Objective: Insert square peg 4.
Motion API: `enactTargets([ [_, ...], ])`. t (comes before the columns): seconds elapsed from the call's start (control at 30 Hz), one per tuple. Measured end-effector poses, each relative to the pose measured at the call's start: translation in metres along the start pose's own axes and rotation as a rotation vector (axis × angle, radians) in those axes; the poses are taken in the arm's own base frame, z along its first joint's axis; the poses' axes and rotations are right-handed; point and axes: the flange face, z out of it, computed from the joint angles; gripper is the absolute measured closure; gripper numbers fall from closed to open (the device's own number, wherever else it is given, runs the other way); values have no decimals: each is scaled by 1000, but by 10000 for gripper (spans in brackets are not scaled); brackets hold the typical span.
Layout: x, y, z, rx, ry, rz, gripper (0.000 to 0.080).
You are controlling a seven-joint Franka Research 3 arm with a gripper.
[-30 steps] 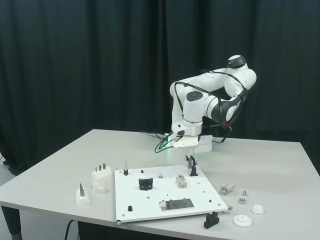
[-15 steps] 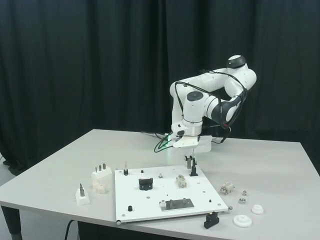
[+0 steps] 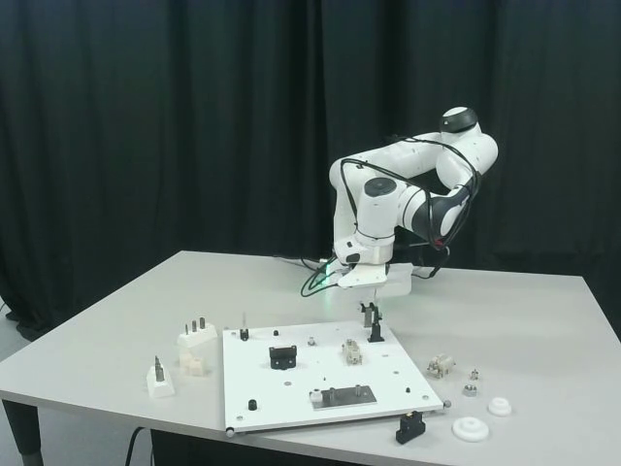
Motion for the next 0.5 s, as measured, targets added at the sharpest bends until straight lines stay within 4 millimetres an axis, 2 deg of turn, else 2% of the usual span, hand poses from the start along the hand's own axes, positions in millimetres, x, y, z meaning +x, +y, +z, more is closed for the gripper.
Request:
enactTargets([
  [0.5,2,-2,0,-6,23,-33,651],
])
